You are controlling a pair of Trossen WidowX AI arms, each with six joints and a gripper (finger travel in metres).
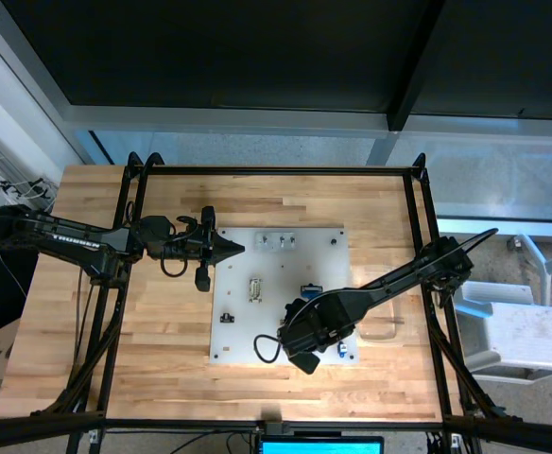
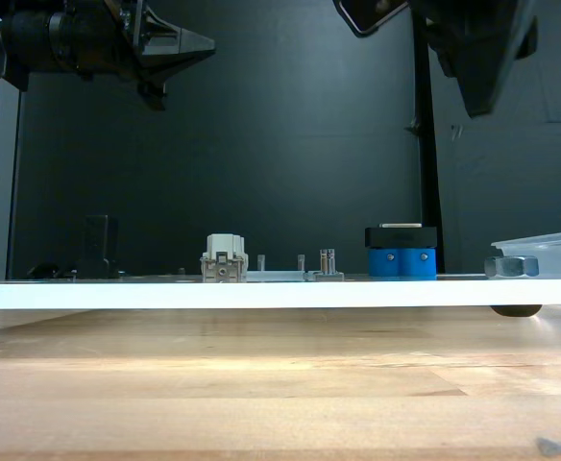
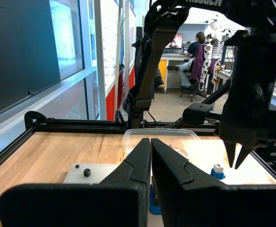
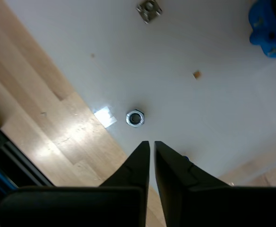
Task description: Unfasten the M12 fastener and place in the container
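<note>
Nut (image 4: 135, 118) sits under my right gripper (image 4: 152, 143), poised to line up, fingers (image 4: 139, 158) pressed together; left gripper (image 1: 236, 249), also closed, hangs parked over the board's (image 1: 248, 331) left edge.

We see even overhead light on the white rectangular task board (image 1: 281, 326), with glare on the light wooden tabletop (image 4: 38, 137) beside it. Above it, left gripper (image 2: 210, 42) and right gripper (image 2: 479, 110) show as black silhouettes.
</note>
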